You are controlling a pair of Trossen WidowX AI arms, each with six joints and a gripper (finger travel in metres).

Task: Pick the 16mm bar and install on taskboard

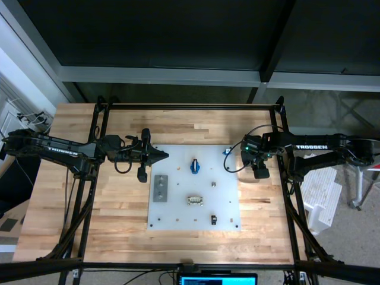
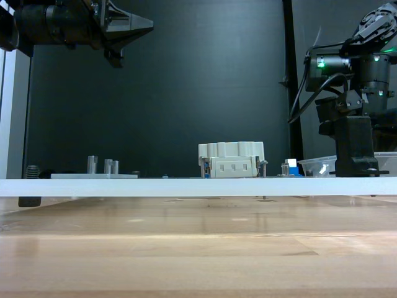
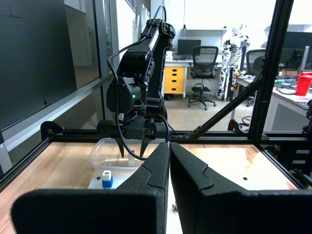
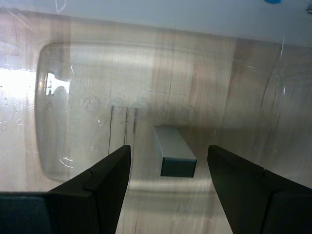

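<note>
- Hovering over a clear plastic container (image 4: 53, 97), the right gripper (image 4: 168, 148) points straight down with its two black fingers spread wide and holding nothing.
- Between those fingers lies the grey bar (image 4: 174, 155), a short rectangular piece resting flat on the container's floor. It lies at a slight angle and touches neither finger.
- From the left wrist view, the right gripper's fingertips dip below the container's rim.
- The container sits on the wooden counter (image 1: 89, 225), just beyond the right edge of the taskboard (image 1: 178, 219) and near its far right corner.
- A small blue and white part (image 3: 107, 179) stands on the taskboard close to the container.
- The left gripper (image 3: 169, 146) has its fingers pressed together with nothing between them. It is held level and high in the air, pointing inward over the taskboard's far left corner.
- The taskboard is a flat white square plate in the middle of the counter, and the bar is not on it.
- On the taskboard, a grey metal block (image 1: 160, 187) sits at the left side and a blue knob (image 1: 195, 166) near the far middle.
- A beige connector (image 1: 195, 201) stands nearer the front, close to the taskboard's centre.
</note>
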